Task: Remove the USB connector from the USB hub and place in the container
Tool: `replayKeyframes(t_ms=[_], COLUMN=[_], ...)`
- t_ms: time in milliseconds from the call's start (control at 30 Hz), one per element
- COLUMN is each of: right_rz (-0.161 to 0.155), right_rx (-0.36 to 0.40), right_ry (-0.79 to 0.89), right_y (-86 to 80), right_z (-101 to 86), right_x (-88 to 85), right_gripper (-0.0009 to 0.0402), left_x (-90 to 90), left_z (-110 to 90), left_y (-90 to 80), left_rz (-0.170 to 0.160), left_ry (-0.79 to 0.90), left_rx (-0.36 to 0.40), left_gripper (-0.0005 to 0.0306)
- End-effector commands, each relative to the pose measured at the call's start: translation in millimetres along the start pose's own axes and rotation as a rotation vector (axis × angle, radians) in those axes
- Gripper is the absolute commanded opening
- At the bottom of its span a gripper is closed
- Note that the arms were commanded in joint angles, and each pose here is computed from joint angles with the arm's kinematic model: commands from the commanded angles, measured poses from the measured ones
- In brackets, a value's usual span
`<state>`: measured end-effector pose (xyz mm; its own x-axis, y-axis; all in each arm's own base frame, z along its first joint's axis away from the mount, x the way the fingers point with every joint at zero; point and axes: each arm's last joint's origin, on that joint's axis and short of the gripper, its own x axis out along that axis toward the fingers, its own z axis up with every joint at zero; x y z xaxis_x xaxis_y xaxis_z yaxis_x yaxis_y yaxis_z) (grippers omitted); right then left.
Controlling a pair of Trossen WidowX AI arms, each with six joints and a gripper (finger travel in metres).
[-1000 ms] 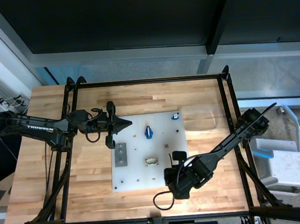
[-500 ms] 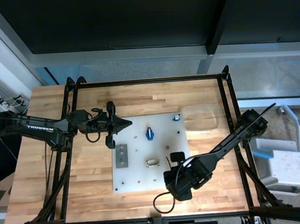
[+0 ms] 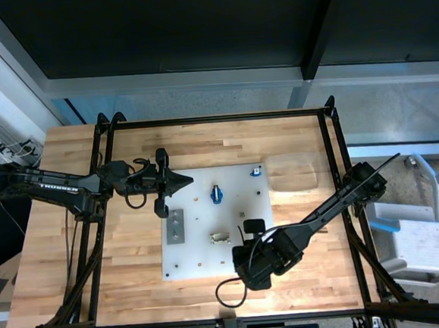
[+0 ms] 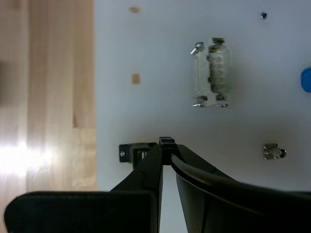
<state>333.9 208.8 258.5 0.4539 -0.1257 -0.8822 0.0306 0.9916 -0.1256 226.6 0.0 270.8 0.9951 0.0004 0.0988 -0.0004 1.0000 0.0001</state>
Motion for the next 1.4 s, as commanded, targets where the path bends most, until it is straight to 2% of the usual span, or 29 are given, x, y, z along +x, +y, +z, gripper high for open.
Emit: replayKeyframes(t_ms=[33, 133, 467, 800, 1133, 1400], right_rz=[-0.005, -0.013, 0.009, -0.007, -0.058, -0.124], right_rx=[0.034, 0.057, 0.121, 0.21, 0.329, 0.462], right_ry=[-0.004, -0.014, -0.057, -0.077, -0.088, -0.088], right_y=[0.3, -2.9, -26.2, -75.6, -128.0, -168.2], right_z=[-7.1, -15.1, -32.0, -58.8, -84.6, -105.4], right_x=[-4.1, -8.7, -38.7, -57.7, -64.2, -63.5], right_gripper=[0.0, 0.0, 0.0, 0.0, 0.0, 0.0], left_x=[0.1, 0.0, 0.1, 0.0, 0.0, 0.0], left_z=[-0.1, 0.1, -0.1, -1.9, -1.8, -2.0], left_y=[0.0, 0.0, 0.0, 0.0, 0.0, 0.0], left_rz=[0.0, 0.0, 0.0, 0.0, 0.0, 0.0], left_ry=[0.001, -0.001, 0.0, 0.019, 0.019, 0.02], left_rx=[0.0, 0.0, 0.0, 0.0, 0.0, 0.0], left_gripper=[0.0001, 0.0001, 0.0, 0.0001, 0.0001, 0.0])
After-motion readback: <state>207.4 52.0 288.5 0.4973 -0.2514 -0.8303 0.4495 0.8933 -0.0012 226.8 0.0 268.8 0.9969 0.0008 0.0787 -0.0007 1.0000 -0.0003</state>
